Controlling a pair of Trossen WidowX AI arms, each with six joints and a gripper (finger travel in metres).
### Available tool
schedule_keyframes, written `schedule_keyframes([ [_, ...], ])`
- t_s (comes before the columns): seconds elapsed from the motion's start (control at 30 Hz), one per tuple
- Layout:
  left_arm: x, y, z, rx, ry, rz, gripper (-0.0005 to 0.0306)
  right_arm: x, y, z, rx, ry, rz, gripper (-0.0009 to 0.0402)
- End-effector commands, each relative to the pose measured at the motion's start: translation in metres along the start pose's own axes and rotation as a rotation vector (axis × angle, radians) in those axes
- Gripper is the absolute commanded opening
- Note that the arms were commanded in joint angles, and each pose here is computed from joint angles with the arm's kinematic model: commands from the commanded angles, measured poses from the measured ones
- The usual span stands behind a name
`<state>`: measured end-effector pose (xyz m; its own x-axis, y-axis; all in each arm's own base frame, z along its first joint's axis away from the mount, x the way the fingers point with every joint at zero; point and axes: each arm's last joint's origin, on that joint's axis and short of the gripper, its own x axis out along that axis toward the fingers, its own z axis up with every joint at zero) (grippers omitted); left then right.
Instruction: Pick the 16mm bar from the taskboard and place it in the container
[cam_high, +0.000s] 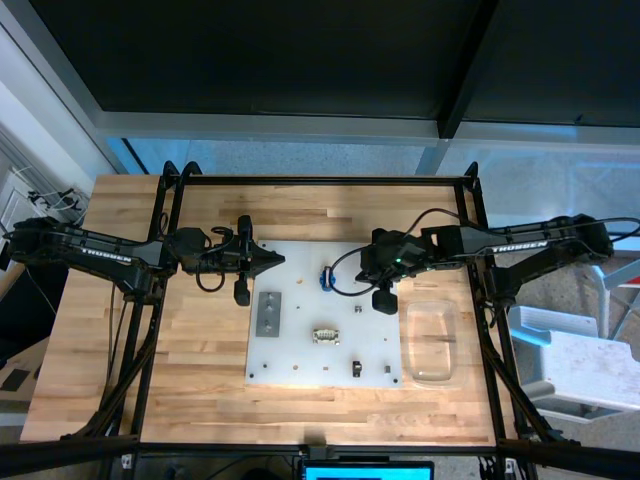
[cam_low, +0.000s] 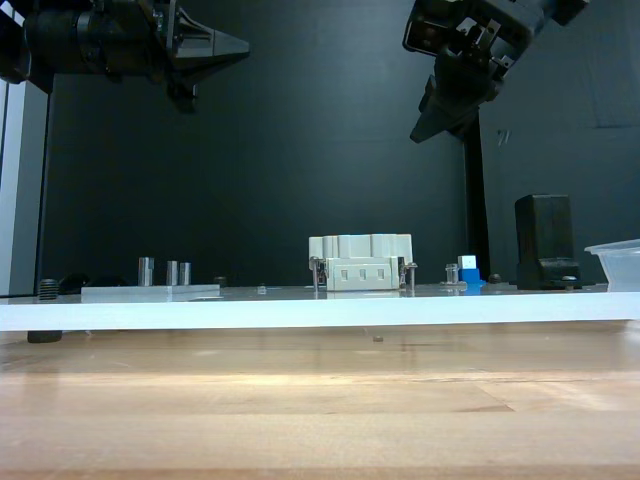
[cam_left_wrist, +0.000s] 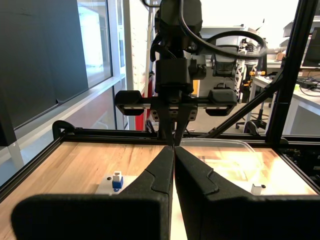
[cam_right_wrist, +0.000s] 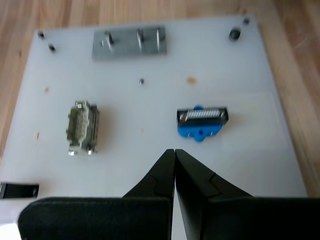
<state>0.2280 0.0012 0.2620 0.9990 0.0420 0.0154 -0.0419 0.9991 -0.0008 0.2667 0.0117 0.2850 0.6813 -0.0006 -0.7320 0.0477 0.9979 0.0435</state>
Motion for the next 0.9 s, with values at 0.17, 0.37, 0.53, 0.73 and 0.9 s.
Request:
schedule_keyframes([
  [0.17, 0.000, 0.000, 0.000, 0.000, 0.000, 0.000, 0.0000, 0.008, 0.008, 0.010, -0.011, 0.169, -0.002, 0.0000],
  [0.37, 0.000, 0.000, 0.000, 0.000, 0.000, 0.000, 0.0000, 0.011, 0.015, 0.011, 0.002, 0.287, -0.008, 0.0000],
  [0.53, 0.000, 0.000, 0.000, 0.000, 0.000, 0.000, 0.0000, 0.006, 0.024, 0.007, 0.009, 0.370, -0.010, 0.0000],
  [0.73, 0.000, 0.000, 0.000, 0.000, 0.000, 0.000, 0.0000, 0.003, 0.036, 0.000, 0.020, 0.422, -0.006, 0.0000],
  [0.9, 0.000, 0.000, 0.000, 0.000, 0.000, 0.000, 0.0000, 0.000, 0.045, -0.005, 0.017, 0.454, -0.003, 0.0000],
])
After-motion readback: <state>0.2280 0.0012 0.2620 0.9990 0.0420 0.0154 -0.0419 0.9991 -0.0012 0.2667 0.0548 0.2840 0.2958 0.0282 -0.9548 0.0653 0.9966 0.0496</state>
